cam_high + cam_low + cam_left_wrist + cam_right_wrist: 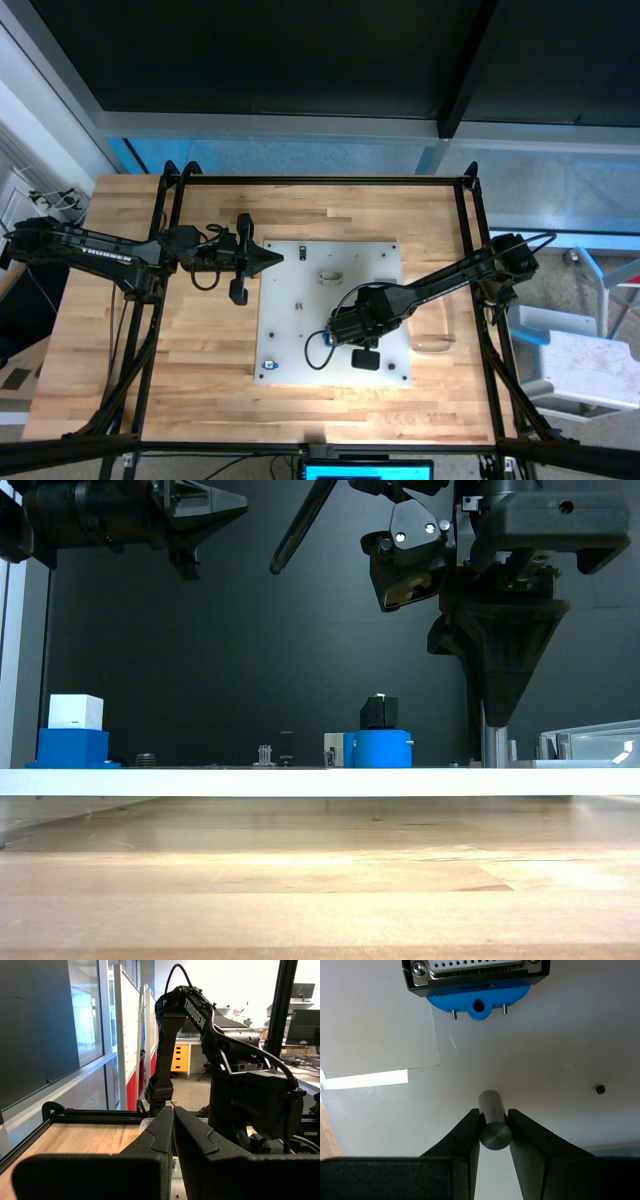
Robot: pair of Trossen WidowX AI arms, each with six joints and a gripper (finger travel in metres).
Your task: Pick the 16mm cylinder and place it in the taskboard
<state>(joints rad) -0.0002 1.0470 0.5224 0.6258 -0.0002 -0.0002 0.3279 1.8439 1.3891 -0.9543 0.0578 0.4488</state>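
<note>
The 16mm cylinder (494, 1133) is a short grey metal peg, and my right gripper (493, 1116) is shut on it. Its far end meets the white taskboard (555, 1045). In the low view the cylinder (492, 745) stands upright under my right gripper (493, 720), its lower end at the taskboard (300, 780) surface. From above, my right gripper (338, 338) hangs over the near middle of the taskboard (300, 270). My left gripper (272, 258) is shut and empty, raised at the board's left edge; its fingers (165, 1130) are pressed together.
A blue connector (477, 997) with a metal socket sits on the board just beyond the cylinder, also visible as the blue connector (383, 748). A blue block with a white cube (72, 730) stands at the board's left. A clear tray (595, 742) lies right of the board.
</note>
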